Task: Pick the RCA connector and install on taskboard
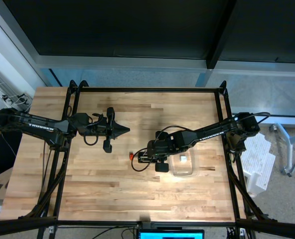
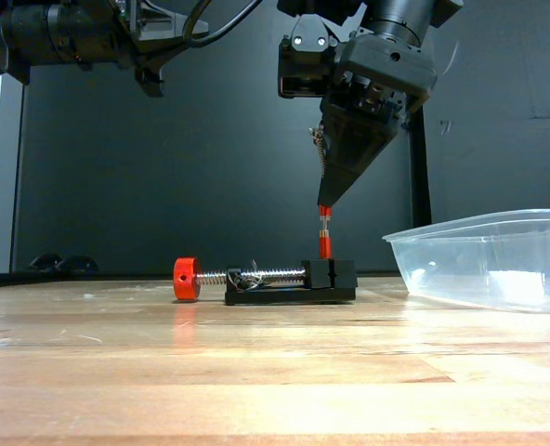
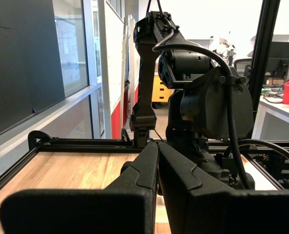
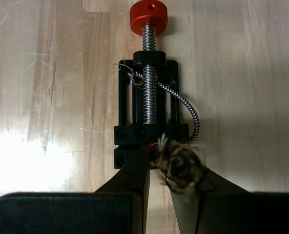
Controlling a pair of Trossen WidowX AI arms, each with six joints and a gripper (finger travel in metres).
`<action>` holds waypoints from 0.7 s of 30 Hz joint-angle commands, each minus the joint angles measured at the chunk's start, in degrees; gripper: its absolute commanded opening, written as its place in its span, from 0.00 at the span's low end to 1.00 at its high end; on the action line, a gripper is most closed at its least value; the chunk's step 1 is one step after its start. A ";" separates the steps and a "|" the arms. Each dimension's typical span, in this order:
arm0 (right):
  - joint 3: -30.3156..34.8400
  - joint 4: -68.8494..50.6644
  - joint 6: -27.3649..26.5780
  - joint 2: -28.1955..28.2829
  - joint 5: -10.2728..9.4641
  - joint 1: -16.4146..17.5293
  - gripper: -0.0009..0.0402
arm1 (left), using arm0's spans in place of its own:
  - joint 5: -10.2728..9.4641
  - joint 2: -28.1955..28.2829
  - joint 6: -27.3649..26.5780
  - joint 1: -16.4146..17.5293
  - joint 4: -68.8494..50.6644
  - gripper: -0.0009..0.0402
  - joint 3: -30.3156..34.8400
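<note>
Right gripper [image 2: 324,199]: mine, above taskboard [image 2: 292,288], pinching connector [image 2: 324,238] upright; its lower end meets the block's top, at the end away from the knob [image 2: 187,278].
Left gripper [image 1: 124,130]: mine, raised, well apart, fingers pressed together.
Tray [image 2: 484,265]: beside taskboard.

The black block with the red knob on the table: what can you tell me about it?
The taskboard is a small black frame lying flat on the wooden table, a silvery threaded screw along its middle ending in a red-orange knob. A braided cable curls beside the screw. The right gripper holds the RCA connector upright on the end away from the knob. The left gripper hangs shut, away at the left.
</note>
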 commanded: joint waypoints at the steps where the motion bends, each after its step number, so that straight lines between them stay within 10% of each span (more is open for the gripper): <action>1: -0.04 0.24 0.02 -0.02 0.07 0.02 0.04 | 0.00 0.00 0.00 0.00 0.00 0.02 0.00; 21: -0.07 0.98 0.02 1.90 0.07 -0.04 0.04 | 0.00 0.00 0.00 0.00 0.00 0.02 0.00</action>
